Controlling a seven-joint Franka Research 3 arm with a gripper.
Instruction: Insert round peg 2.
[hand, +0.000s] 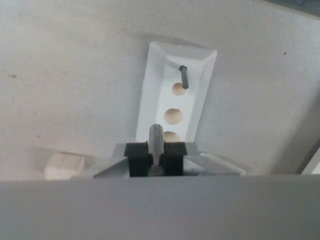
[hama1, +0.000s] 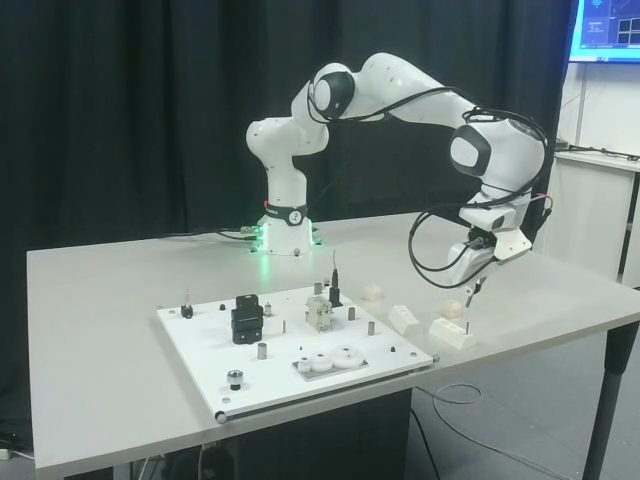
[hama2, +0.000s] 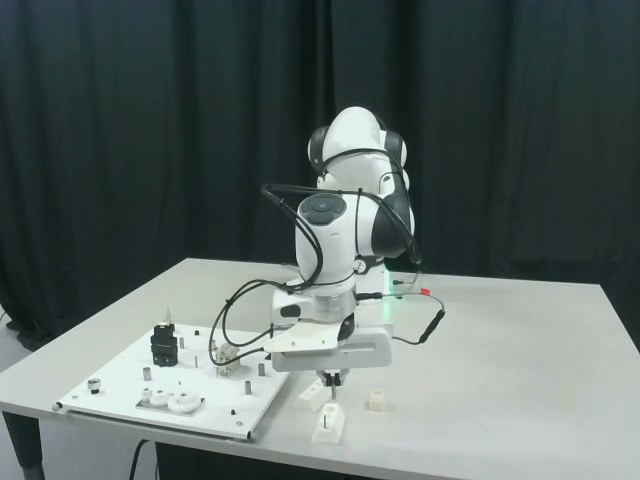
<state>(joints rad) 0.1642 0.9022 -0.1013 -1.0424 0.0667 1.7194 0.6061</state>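
In the wrist view my gripper (hand: 155, 159) is shut on a grey round peg (hand: 155, 142), clamped between the black pads (hand: 137, 159). Just beyond it lies a white peg holder (hand: 150, 95) with three round holes in a row. A thin grey pin (hand: 184, 77) stands at the far hole (hand: 178, 89). The middle hole (hand: 173, 116) is open, and the near hole (hand: 171, 136) is partly hidden behind the peg. From the room views the gripper (hama1: 470, 292) hangs a little above the holder (hama1: 452, 330), near the table's front edge (hama2: 331, 383).
A second white holder (hama1: 403, 319) and a small white block (hama1: 373, 292) lie close to the first holder. The white task board (hama1: 290, 345) with several fixtures sits further along the grey table. Another small white block (hand: 64, 166) lies beside the gripper.
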